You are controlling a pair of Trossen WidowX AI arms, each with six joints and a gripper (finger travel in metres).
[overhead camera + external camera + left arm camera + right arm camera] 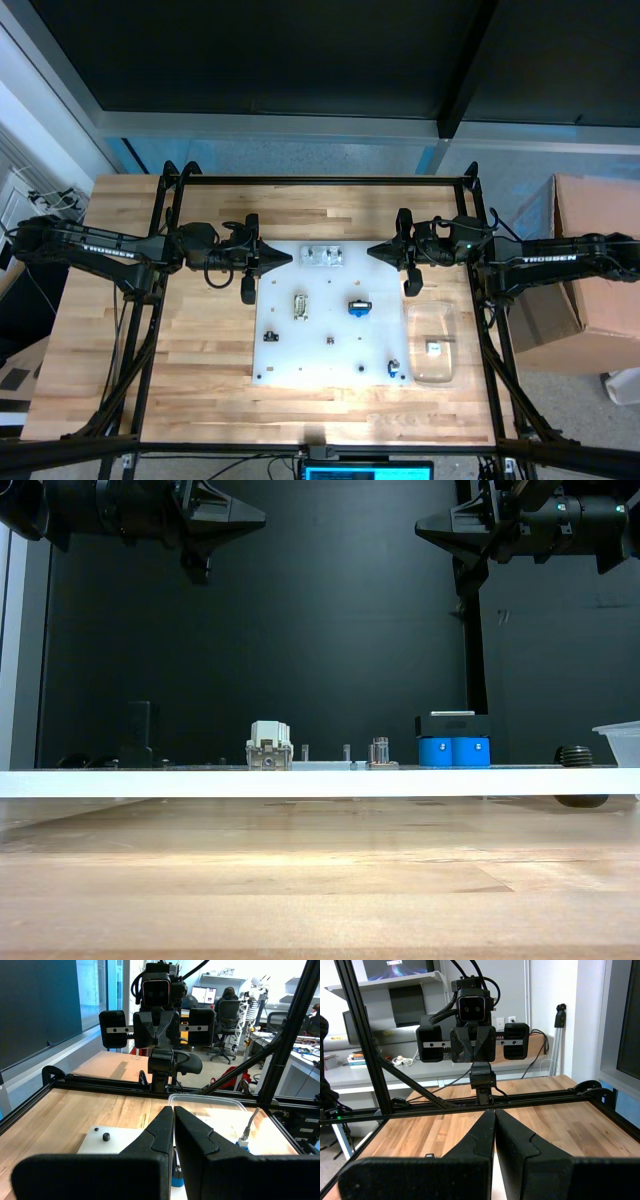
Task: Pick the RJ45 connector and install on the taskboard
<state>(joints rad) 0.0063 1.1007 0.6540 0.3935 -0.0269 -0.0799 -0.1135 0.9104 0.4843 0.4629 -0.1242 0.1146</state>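
Presently, 1 small clear RJ45 connector with grey boot (244, 1135) stands in the small blue jack (396, 372), near right; probably light, latch fragile, best gripped at boot. Left hand (173, 1109) and right hand (495, 1111): closed, empty, aloft.

Wooden table (200, 350) carries the white board (300, 350) and a clear tray (445, 320).

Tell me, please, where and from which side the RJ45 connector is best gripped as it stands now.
Probably at its grey boot, from above: the connector stands upright in the blue jack, cable rising from it. Left pincer and right pincer both hang shut, high over the white board's far edge.
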